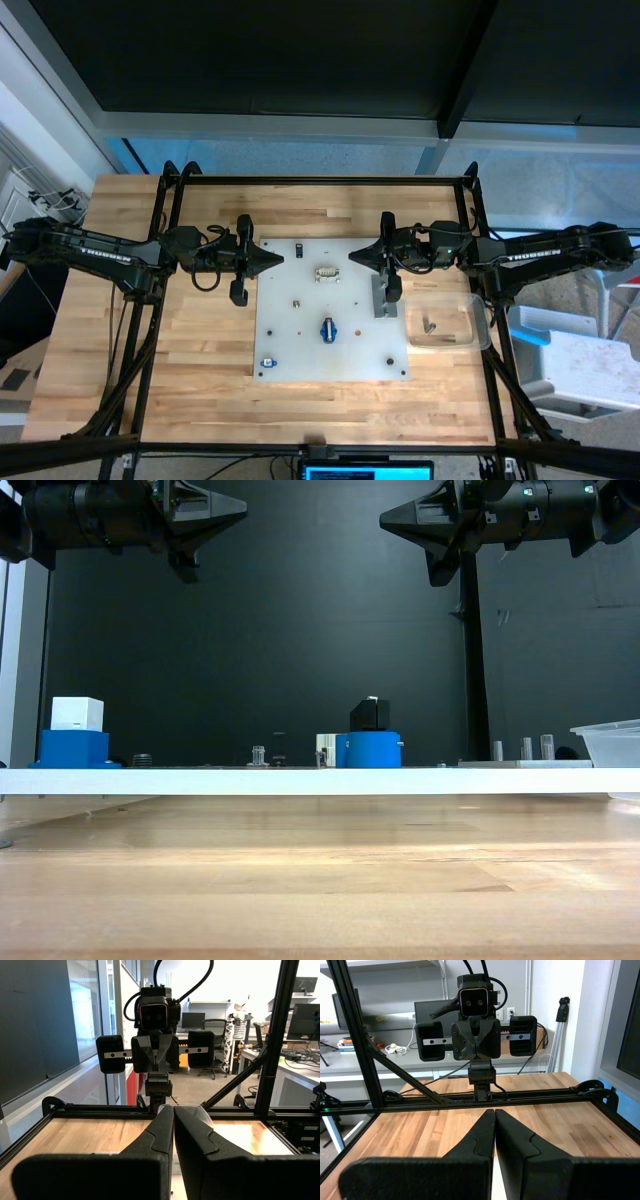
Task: Pick the 16mm cylinder and place it in the taskboard
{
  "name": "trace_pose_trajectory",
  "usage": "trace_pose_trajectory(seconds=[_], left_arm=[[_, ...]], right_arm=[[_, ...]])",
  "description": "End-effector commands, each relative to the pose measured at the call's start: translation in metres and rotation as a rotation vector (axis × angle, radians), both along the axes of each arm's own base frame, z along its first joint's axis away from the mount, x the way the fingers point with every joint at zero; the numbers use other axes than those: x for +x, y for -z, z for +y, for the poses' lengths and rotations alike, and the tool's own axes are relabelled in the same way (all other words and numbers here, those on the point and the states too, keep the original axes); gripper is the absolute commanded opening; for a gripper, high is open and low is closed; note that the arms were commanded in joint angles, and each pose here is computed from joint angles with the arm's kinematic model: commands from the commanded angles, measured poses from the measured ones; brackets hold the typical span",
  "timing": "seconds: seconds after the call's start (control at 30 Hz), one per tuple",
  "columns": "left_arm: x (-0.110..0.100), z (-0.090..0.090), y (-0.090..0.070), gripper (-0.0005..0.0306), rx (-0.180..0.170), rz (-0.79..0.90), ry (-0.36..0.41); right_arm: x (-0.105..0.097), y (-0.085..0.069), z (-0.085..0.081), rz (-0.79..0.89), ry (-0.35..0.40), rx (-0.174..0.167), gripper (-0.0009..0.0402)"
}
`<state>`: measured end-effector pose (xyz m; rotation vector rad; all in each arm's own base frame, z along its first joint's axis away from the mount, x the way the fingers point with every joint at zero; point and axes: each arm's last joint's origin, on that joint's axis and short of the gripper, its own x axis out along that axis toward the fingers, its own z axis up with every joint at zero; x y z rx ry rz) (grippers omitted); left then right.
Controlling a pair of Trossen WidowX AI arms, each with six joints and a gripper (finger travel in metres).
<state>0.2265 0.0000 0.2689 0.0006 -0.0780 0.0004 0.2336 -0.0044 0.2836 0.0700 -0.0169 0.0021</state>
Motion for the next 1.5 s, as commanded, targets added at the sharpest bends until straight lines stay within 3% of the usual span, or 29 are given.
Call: trace_pose_trajectory(seconds=[0.03,0.97,1.13,1.33,1.5], left_arm=[[0.0000,0.0000,0.0000,0.0000,0.000,0.000,0.000],[0.0000,0.0000,0.0000,0.0000,0.000,0.000,0.000],[0.0000,-0.0001,0.0000,0.0000,0.000,0.000,0.000],[0.0000,0.0000,0.0000,0.0000,0.000,0.000,0.000],[0.0000,0.0000,0.0000,0.0000,0.000,0.000,0.000]], right_arm=[[0.0000,-0.0002,0.0000,-0.001,0.000,0.000,0.0000],[0.0000,0.0000,-0.0001,0.001,0.005,0.002,0.0000],[-0.0002,0.0000,0.0000,0.003,0.004,0.016,0.0000],[0.0001,0.0052,0.0005,0.092,0.003,0.052,0.0000],[0.0012,-0.0006,0.0021,0.216,-0.001,0.051,0.0000]])
